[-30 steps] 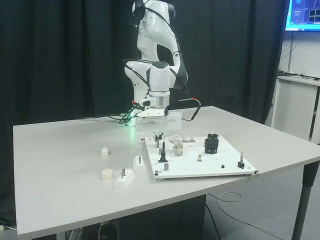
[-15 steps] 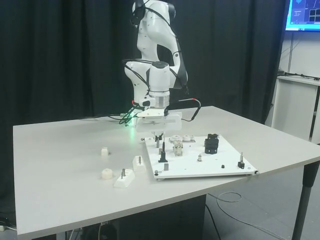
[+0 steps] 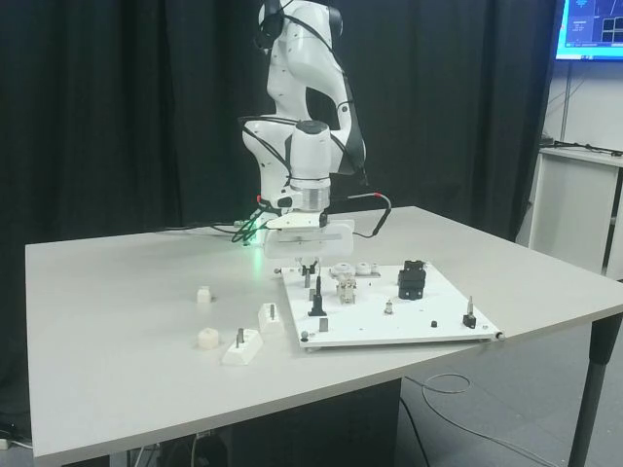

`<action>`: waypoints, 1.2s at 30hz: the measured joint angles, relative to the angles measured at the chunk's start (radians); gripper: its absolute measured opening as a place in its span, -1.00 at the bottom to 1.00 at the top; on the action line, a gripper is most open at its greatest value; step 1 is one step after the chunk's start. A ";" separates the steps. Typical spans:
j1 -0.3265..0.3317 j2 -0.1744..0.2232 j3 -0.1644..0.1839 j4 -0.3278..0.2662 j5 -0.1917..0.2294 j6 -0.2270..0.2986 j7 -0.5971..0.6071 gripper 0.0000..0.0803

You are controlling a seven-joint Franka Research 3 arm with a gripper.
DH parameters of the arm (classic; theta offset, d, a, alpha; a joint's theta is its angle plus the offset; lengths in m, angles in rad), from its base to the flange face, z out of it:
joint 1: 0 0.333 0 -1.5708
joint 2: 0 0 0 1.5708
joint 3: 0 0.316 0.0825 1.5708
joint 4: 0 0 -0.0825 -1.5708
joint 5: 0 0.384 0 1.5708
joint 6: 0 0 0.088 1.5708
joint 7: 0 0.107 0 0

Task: Insert round peg 3.

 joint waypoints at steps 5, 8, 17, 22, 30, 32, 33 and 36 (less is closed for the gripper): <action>0.001 -0.001 0.000 0.000 0.000 -0.009 0.000 -0.75; 0.001 -0.001 0.000 0.000 0.000 -0.024 0.000 -0.75; 0.000 -0.001 -0.003 0.001 0.000 -0.038 0.000 -0.75; 0.000 0.000 -0.003 0.002 0.000 -0.038 0.000 -0.75; 0.000 0.000 -0.002 0.003 0.004 -0.038 0.000 -0.75; 0.000 0.000 -0.001 0.003 0.011 -0.038 0.000 -0.75; 0.001 0.000 0.000 0.003 0.014 -0.038 0.000 -0.75; 0.003 0.001 0.000 0.004 0.018 -0.038 0.000 -0.75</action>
